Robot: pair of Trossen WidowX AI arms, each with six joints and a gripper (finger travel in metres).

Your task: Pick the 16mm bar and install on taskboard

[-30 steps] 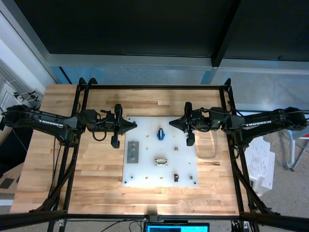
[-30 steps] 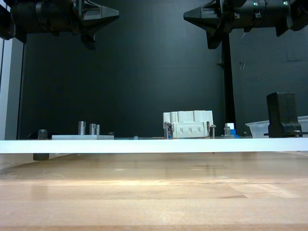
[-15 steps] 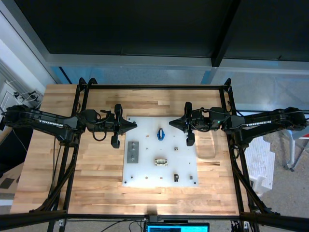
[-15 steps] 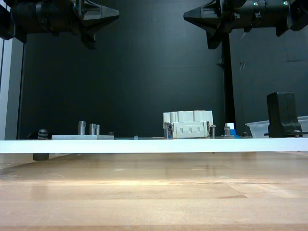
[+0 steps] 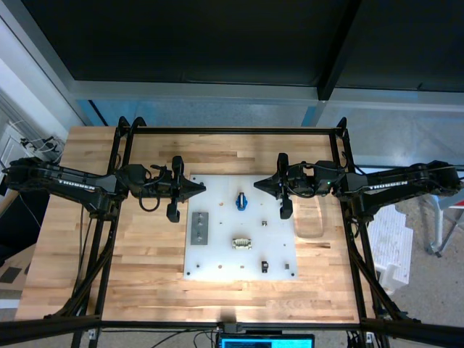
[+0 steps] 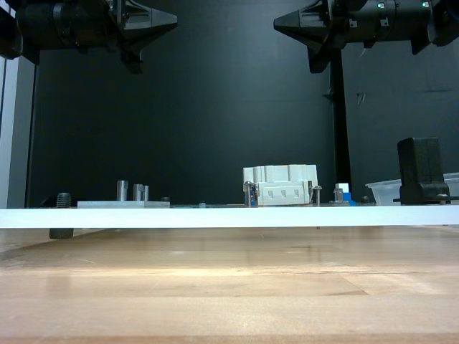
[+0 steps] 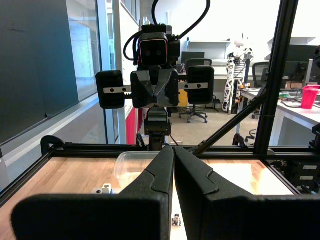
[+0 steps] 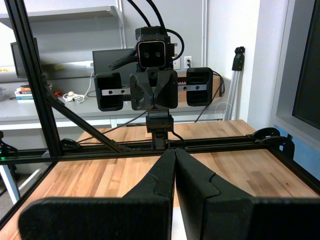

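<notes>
1. The wooden table (image 5: 138, 290) carries the taskboard (image 5: 217, 261), which lies flat between the two arms.
2. Nearest on the board is a small black part (image 5: 265, 266), toward its right side.
3. Further in sits the silver connector (image 5: 241, 243). The grey metal block (image 5: 199, 227) lies to its left, with its long side running near to far.
4. The 16mm bar (image 5: 264, 222) shows as a tiny silvery speck on the board. It is beyond and to the right of the silver connector and nearer than the blue connector (image 5: 242, 201), touching neither. No pincer holds it. It is too small for its long axis or heading to be read.
5. A clear plastic tub (image 5: 312, 217) rests on the table just off the board's right edge.
6. The left arm stretches level from the left edge, high above the table. The left pincer (image 5: 201, 187) points right over the board's far left corner. Its fingers are pressed together and hold nothing.
7. The right arm mirrors that pose from the right edge. The right pincer (image 5: 258, 186) points left over the board's far part, with its fingers likewise closed and empty.
8. The two tips face each other at equal height and well apart.
</notes>
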